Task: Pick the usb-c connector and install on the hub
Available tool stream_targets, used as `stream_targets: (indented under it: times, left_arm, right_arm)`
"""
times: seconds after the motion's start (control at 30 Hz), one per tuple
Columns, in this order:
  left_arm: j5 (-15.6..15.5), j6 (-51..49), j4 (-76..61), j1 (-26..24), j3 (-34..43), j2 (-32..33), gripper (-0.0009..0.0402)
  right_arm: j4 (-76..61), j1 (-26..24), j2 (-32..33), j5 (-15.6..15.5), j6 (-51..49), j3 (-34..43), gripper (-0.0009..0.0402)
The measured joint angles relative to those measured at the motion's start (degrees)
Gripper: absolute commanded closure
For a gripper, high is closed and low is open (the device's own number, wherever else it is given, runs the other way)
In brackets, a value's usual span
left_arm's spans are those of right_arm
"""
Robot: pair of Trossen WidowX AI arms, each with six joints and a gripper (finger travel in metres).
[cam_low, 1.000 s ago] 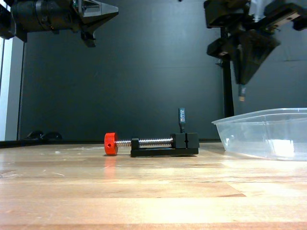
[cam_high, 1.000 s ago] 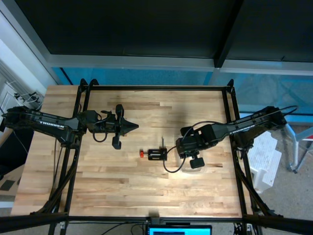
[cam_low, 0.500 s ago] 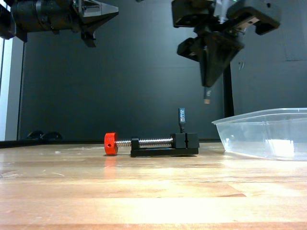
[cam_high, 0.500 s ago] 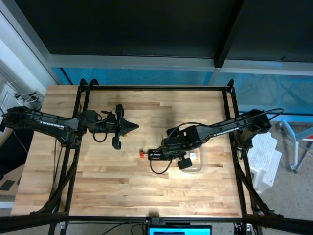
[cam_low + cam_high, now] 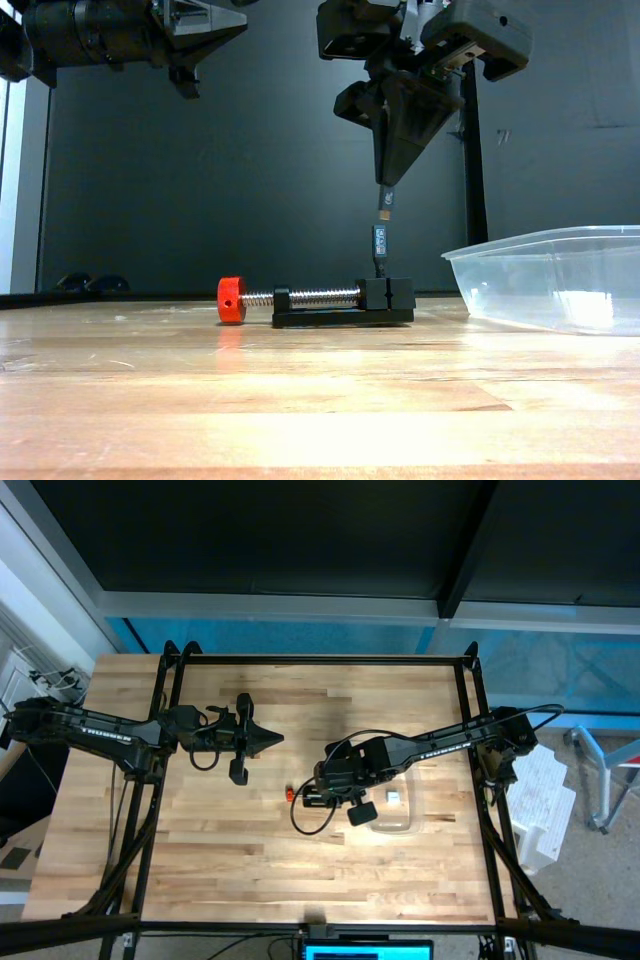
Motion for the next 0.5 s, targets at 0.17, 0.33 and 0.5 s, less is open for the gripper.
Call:
stream_targets:
  times: [0.17, 0.33, 0.5]
  left_arm:
    - [-0.02, 0.00, 0.00, 0.00, 0.00, 0.00, 0.0393]
    - [0.00, 0.00, 0.00, 0.00, 0.00, 0.00, 0.0393]
    - [0.00, -0.02, -0.02, 0.00, 0.00, 0.00, 0.0393]
  right_arm:
    - [-0.09, -0.02, 0.00, 0.00, 0.00, -0.15, 0.0389]
    - [0.11, -0.02, 0.00, -0.07, 0.11, -0.59, 0.0389]
    - [1.33, -0.02, 1.16, -0.61, 0.61, -1.25, 0.0389]
